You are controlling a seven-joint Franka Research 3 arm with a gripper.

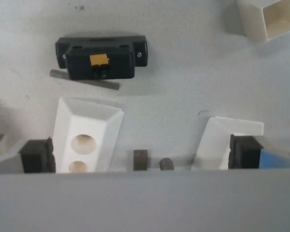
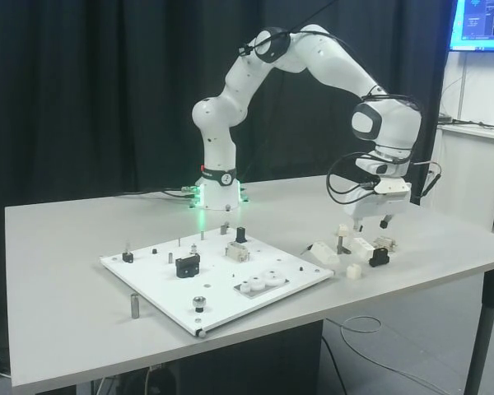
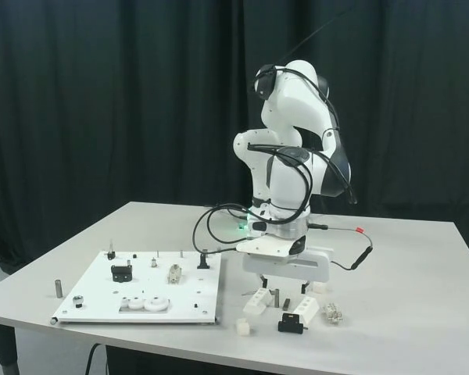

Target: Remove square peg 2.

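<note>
In the wrist view a dark square peg stands on the grey table, with a dark round peg right beside it. Both sit between two white holder blocks. My gripper is open, its black fingertips far apart, one on each outer side of the blocks, and nothing is held. From the first room view the gripper hovers just above the pegs, off the white board. The second room view shows the gripper over the same pegs.
A black connector part and a thin grey bar lie beyond the blocks. A white square tube stands further off. A small white cube sits near the table's front edge. The board carries several small fittings and gears.
</note>
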